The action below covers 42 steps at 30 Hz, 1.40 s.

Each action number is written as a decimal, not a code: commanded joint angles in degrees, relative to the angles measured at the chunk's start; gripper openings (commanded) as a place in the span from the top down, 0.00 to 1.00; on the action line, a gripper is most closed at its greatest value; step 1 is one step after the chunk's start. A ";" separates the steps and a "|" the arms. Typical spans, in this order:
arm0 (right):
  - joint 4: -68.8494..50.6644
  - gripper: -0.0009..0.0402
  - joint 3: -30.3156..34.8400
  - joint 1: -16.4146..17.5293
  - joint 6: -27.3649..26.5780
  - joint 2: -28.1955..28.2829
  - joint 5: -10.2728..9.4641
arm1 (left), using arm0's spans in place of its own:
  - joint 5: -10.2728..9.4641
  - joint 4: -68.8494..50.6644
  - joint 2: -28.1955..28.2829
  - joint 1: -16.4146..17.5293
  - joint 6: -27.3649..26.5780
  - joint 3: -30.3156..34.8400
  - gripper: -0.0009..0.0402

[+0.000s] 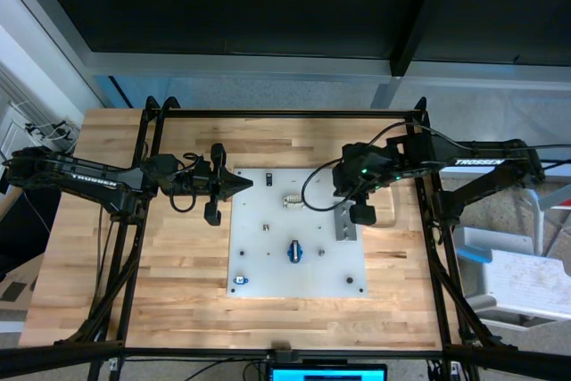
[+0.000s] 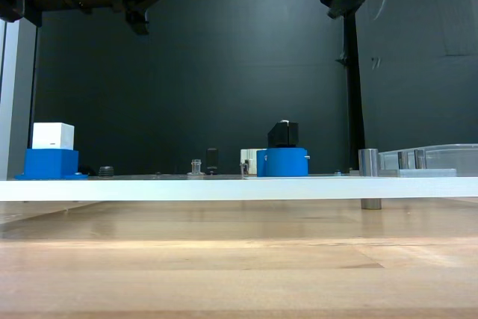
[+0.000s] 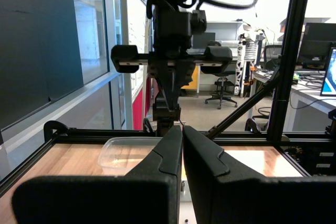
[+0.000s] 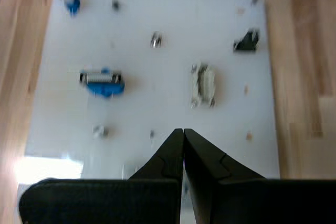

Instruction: Pick the 16mm cylinder and place it in the container

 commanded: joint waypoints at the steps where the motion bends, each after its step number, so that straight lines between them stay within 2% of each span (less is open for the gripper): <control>1: -5.14 0.98 2.80 1.31 0.09 2.60 0.48 | 0.00 0.02 0.00 0.00 0.00 0.00 0.98; 6: -11.17 0.98 6.54 4.13 0.87 6.54 6.05 | 0.00 0.02 0.00 0.02 0.00 0.00 0.98; 12: -13.31 0.98 9.14 6.80 2.54 9.66 6.05 | 0.00 0.04 0.00 0.00 0.00 0.00 0.98; 26: -12.74 0.96 9.18 14.27 3.82 14.14 6.12 | 0.00 0.02 0.00 0.02 0.00 0.00 0.98; 29: -11.43 0.89 9.18 15.23 4.44 14.86 6.16 | 0.00 0.04 0.00 0.00 0.00 0.00 0.98; 34: -11.08 0.71 9.18 15.72 6.03 16.98 6.29 | 0.00 0.02 0.00 0.00 0.00 0.00 0.98; 38: -10.86 0.57 9.18 16.09 6.05 18.58 7.61 | 0.00 0.04 0.00 0.00 0.00 0.00 0.98; 42: -10.12 0.49 9.18 16.37 5.81 19.76 7.76 | 0.00 0.02 0.00 0.00 0.00 0.00 0.98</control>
